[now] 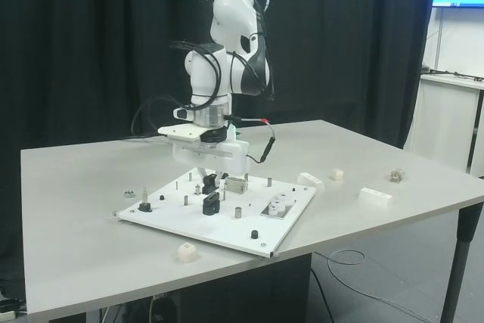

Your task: Insert D-SUB.

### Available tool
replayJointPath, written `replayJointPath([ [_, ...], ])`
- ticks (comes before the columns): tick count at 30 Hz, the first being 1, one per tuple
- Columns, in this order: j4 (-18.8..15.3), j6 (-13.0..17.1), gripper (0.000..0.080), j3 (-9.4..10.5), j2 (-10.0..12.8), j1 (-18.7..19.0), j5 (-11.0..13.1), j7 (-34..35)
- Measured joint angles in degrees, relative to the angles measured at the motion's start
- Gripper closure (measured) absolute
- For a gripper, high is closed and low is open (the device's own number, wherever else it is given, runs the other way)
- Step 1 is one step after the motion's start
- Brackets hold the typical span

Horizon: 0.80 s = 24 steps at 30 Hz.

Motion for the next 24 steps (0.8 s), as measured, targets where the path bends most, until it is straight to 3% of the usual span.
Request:
replayJointPath([
  [24,1.25,-0.97,0.0649,-0.27,1.37,-0.31,0.37,-1.89],
])
